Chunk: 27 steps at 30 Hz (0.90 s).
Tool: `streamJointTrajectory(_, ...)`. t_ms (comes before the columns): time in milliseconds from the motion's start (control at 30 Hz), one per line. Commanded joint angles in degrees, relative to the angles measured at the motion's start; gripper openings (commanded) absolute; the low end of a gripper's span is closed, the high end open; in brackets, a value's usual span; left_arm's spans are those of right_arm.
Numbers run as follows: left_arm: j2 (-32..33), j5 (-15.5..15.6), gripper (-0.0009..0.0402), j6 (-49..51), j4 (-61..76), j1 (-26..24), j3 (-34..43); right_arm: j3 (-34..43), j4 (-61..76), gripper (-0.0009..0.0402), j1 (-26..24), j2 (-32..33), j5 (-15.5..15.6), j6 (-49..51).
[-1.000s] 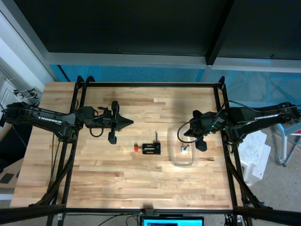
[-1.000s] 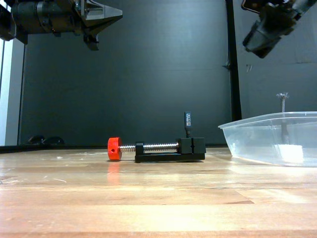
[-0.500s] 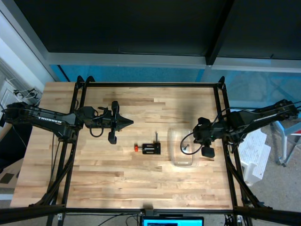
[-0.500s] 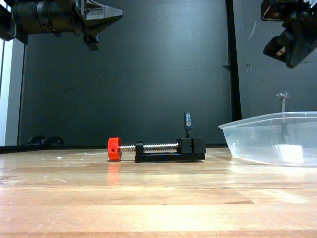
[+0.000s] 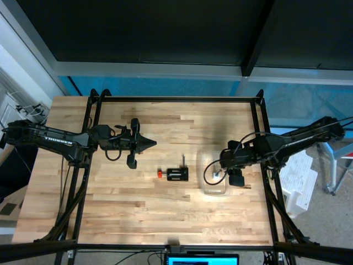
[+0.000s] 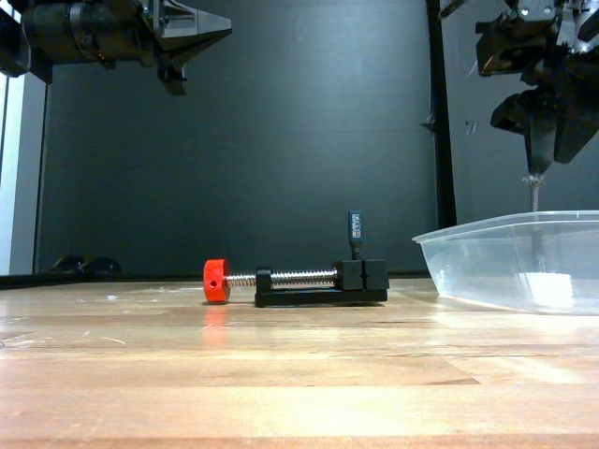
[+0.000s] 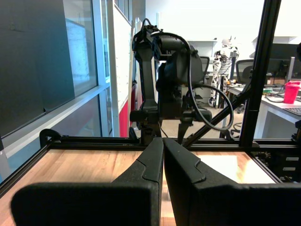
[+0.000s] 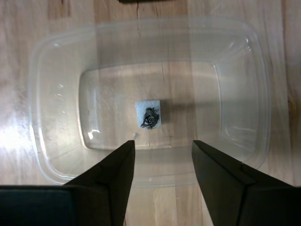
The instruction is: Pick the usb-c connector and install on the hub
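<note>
The usb-c connector (image 8: 149, 115) stands upright on its white block inside a clear plastic tray (image 8: 45, 155), its frayed cable stub (image 6: 535, 200) pointing up; it lies free. My right gripper (image 8: 163, 143) hangs open above the tray (image 5: 206, 189), pointing down, with the connector (image 5: 217, 175) below and between its fingers, untouched. The hub (image 6: 354, 228) stands upright in a small black clamp (image 5: 176, 175) with a red knob (image 6: 216, 281). My left gripper (image 5: 153, 143) is shut and holds nothing, high above the table to the left of the clamp.
The clamp (image 6: 323, 282) sits mid-table, left of the tray (image 6: 468, 260). A black frame (image 5: 176, 100) borders the wooden table (image 5: 110, 210). The right arm (image 5: 292, 141) reaches in from the right edge, the left arm (image 5: 49, 141) from the left.
My right gripper has swung left and down over the tray, turned to point downward, and its jaws have opened. The left arm and the connector have not moved.
</note>
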<state>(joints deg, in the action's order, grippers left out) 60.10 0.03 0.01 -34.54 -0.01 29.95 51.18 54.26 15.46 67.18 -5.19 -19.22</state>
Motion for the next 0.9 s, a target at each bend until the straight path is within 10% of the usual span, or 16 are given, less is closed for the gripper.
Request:
streamJointTrajectory(33,0.0,-0.02,0.0,0.0,-0.02,0.02,0.0,-0.04,-0.15,0.0182,0.11,2.47,-0.87,0.0)
streamJointTrajectory(900,0.0,-0.02,0.0,0.0,0.0,0.0,0.0,-1.38,-9.18,0.0181,1.46,15.34,-1.33,0.17)
